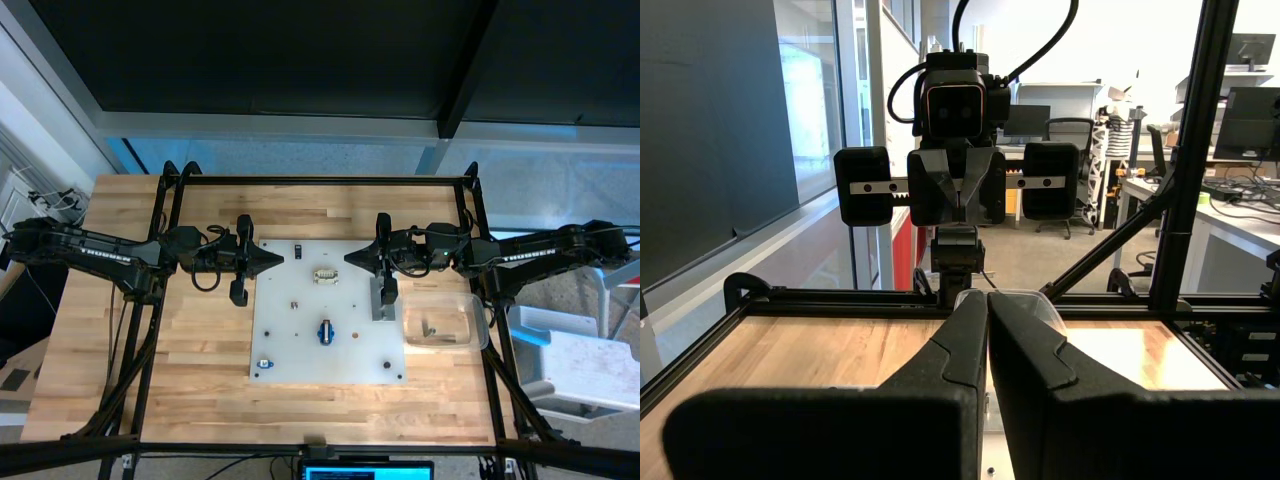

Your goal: Pick the 16mm cylinder and place it in the taskboard

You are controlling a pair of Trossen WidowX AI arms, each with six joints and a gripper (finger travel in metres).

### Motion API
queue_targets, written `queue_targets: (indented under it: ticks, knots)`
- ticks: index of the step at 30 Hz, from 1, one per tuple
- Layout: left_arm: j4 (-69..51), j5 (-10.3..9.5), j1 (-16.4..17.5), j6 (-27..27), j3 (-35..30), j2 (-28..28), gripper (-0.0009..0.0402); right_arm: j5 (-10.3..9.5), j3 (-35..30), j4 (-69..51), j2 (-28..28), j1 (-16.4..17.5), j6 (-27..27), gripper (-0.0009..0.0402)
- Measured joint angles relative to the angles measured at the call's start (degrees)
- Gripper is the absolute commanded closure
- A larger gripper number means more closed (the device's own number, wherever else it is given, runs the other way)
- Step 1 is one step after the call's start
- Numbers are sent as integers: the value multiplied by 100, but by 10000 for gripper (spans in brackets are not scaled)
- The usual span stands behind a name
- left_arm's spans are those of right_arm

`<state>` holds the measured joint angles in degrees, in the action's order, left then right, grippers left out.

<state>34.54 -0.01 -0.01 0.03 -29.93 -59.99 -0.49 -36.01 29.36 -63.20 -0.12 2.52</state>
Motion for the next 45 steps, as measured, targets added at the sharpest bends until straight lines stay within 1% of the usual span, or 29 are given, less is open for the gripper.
queue_targets:
  ticks: [12, 15, 20, 24, 28, 31, 39, 41, 45]
  knots:
    - [0, -2, 0, 0, -2, 0, 393, -20, 0, -42, 0, 11, 22, 393]
    - [0, -2, 0, 2, -2, -2, 393, -79, 0, -44, 0, 11, 216, 393]
    - [-2, 0, 0, 0, 0, 0, 393, -68, 0, -68, 4, 15, 479, 393]
    - [-2, -2, 0, 0, -2, 0, 393, -66, -22, -289, 24, 22, 514, 393]
    - [0, -2, 0, 0, -2, 0, 393, -66, -302, -1012, 26, 31, 496, 394]
    - [0, 0, 0, 0, 0, -2, 393, -109, -570, -1644, 26, 42, 481, 393]
    - [0, 0, 0, 0, 0, -2, 393, -131, -1331, -3923, 33, 125, 468, 393]
    - [-2, 0, 0, 0, 0, 0, 393, -219, -1480, -4439, 33, 136, 468, 393]
    - [0, -2, 0, 0, -2, 0, 393, -249, -1668, -5274, 33, 203, 503, 393]
